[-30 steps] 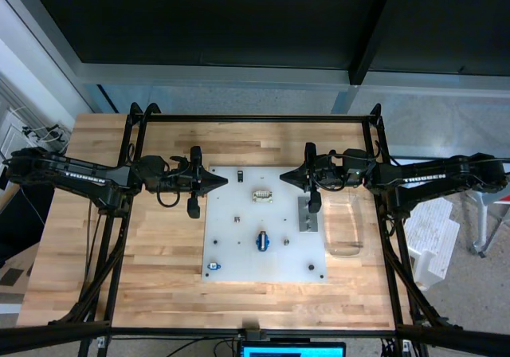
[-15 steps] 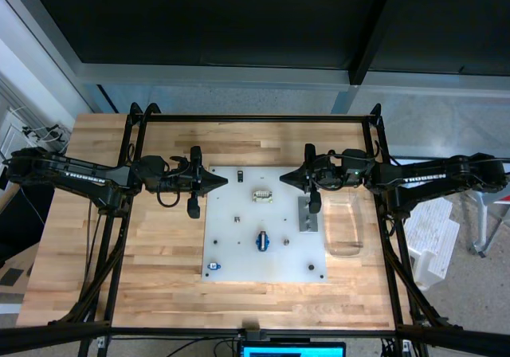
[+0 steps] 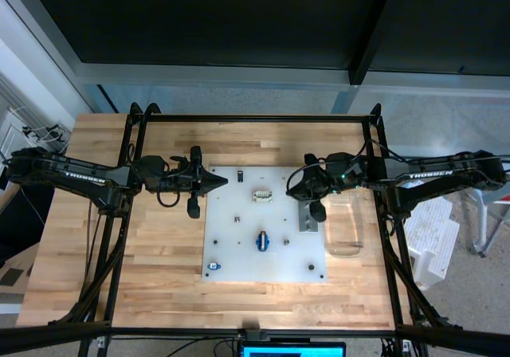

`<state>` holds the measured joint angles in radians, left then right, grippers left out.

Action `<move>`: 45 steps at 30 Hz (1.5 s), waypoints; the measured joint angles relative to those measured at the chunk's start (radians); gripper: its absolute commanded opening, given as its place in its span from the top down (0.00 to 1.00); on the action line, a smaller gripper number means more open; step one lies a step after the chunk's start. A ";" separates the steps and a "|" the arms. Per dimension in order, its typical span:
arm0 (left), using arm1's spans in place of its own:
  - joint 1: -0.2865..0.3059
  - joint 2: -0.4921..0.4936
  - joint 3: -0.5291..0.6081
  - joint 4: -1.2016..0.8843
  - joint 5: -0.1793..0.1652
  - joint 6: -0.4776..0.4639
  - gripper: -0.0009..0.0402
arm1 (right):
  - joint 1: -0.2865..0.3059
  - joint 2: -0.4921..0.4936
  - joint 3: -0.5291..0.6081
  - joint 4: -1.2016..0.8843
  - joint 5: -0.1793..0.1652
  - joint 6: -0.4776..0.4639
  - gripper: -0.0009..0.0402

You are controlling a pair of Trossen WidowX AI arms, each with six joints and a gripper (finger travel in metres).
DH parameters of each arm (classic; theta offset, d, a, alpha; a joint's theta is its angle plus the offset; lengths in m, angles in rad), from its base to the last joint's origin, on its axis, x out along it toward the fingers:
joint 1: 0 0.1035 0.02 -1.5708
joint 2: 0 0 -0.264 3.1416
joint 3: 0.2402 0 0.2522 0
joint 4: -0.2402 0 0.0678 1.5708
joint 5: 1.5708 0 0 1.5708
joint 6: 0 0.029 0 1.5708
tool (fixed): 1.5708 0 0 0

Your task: Remove the 16mm cylinder and place in the container

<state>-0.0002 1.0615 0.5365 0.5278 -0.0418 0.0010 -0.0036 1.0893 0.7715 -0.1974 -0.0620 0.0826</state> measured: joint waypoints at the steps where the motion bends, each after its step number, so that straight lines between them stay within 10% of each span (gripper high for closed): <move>1: 0.000 0.000 0.000 0.000 0.000 0.000 0.98 | 0.013 0.002 0.011 -0.031 0.014 0.004 0.98; 17: 0.000 0.000 0.000 0.000 0.000 0.000 0.98 | 0.129 0.249 0.288 -0.482 0.043 0.014 0.95; 45: 0.000 0.000 0.000 0.000 0.000 0.000 0.98 | 0.311 0.639 0.590 -0.758 0.149 0.097 0.49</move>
<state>-0.0002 1.0618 0.5365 0.5282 -0.0418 0.0010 0.3077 1.7287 1.3617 -0.9550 0.0872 0.1791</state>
